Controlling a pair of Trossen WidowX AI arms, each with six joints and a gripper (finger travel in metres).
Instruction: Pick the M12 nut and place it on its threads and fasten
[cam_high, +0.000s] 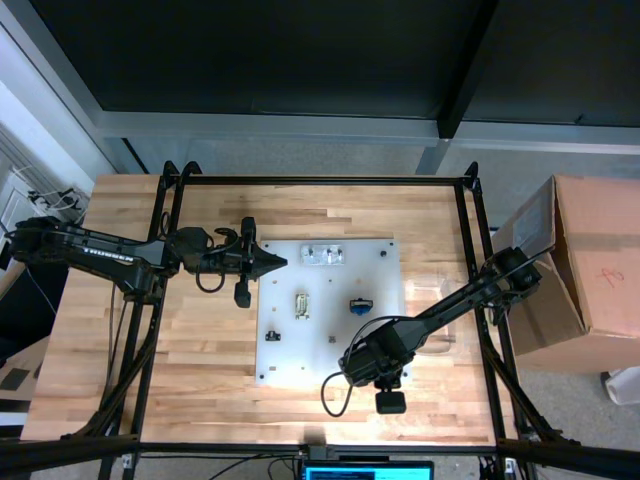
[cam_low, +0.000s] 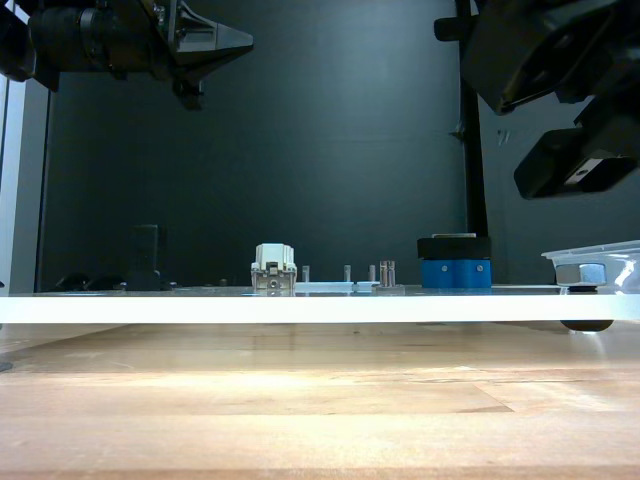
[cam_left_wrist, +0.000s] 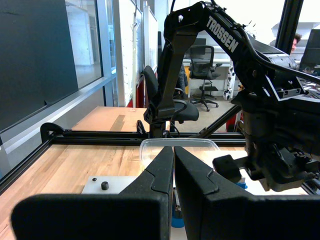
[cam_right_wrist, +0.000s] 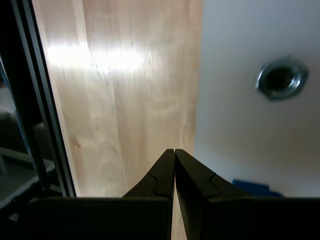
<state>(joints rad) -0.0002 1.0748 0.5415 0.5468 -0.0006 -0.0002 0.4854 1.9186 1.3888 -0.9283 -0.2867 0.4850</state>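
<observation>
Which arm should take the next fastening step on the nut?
Right. The right gripper, shut and empty, hangs near the nut, which sits on the board, apparently on its stud. The left gripper, shut, hovers over the board's far left edge.

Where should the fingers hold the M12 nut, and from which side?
Grip the M12 nut across two opposite outer flats, from straight above: it lies flat on the white board, hole up, apparently low on its stud. The right gripper, shut and empty, hangs beside it; the left gripper, shut, hovers over the board's far left.
</observation>
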